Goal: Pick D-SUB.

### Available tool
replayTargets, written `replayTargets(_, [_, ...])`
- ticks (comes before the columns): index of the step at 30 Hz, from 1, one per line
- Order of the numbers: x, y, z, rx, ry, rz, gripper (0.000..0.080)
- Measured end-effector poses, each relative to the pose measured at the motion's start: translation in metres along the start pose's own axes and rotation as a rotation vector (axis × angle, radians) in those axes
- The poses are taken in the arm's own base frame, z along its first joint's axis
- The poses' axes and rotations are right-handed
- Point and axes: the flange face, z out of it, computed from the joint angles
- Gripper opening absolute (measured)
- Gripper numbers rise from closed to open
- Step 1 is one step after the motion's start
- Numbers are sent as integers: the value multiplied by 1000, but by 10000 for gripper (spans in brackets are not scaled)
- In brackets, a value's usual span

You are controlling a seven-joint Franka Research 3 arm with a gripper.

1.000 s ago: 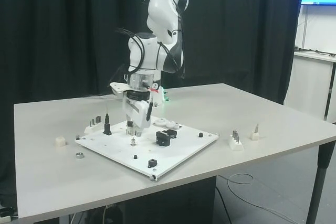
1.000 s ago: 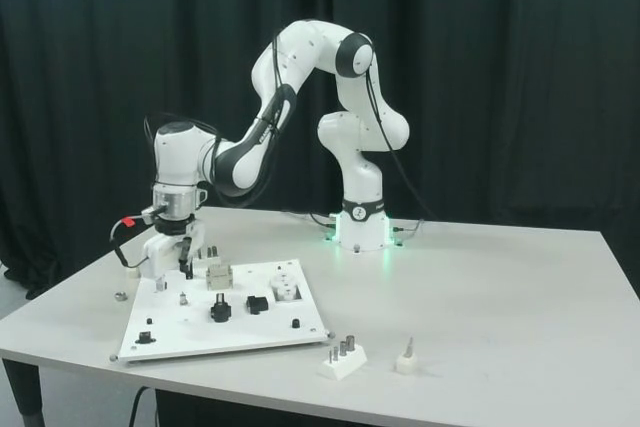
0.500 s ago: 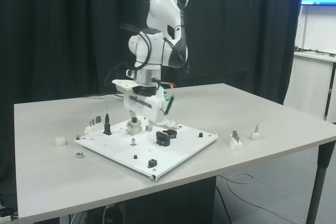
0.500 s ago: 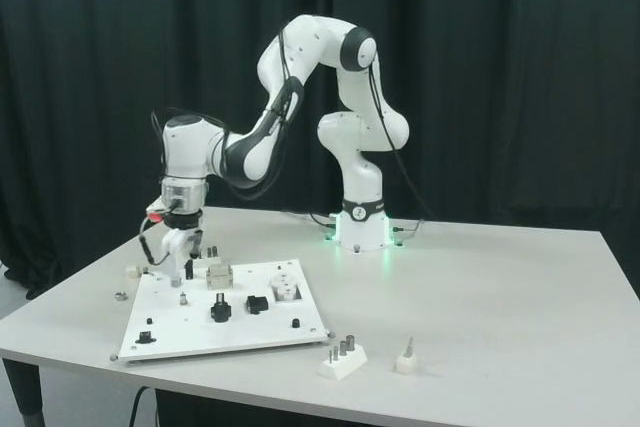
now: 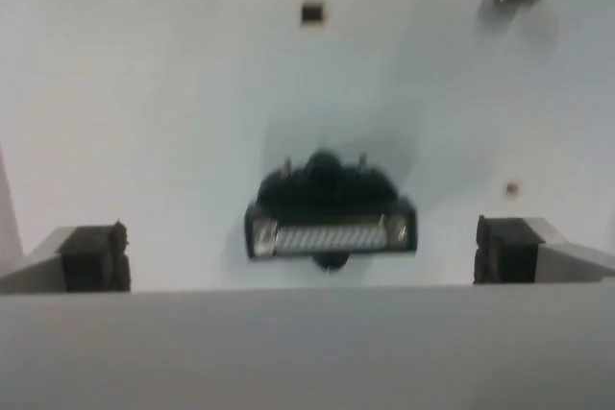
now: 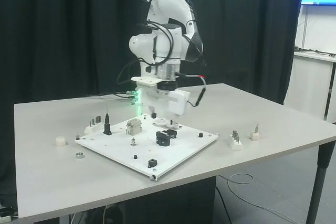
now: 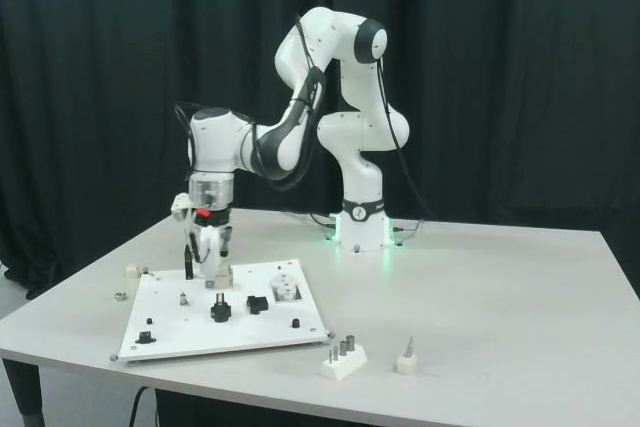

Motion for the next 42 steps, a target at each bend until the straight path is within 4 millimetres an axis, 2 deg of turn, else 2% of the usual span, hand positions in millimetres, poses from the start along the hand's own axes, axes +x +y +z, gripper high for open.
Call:
replayTargets(10, [-37, 23, 2, -27, -8, -75, 800])
replayTargets(19, [-56, 44, 8, -54, 0, -133, 800])
replayTargets(28, [-53, 64, 18, -49, 6, -137, 800])
replayTargets(42, [-45, 98, 45, 10, 6, -134, 800])
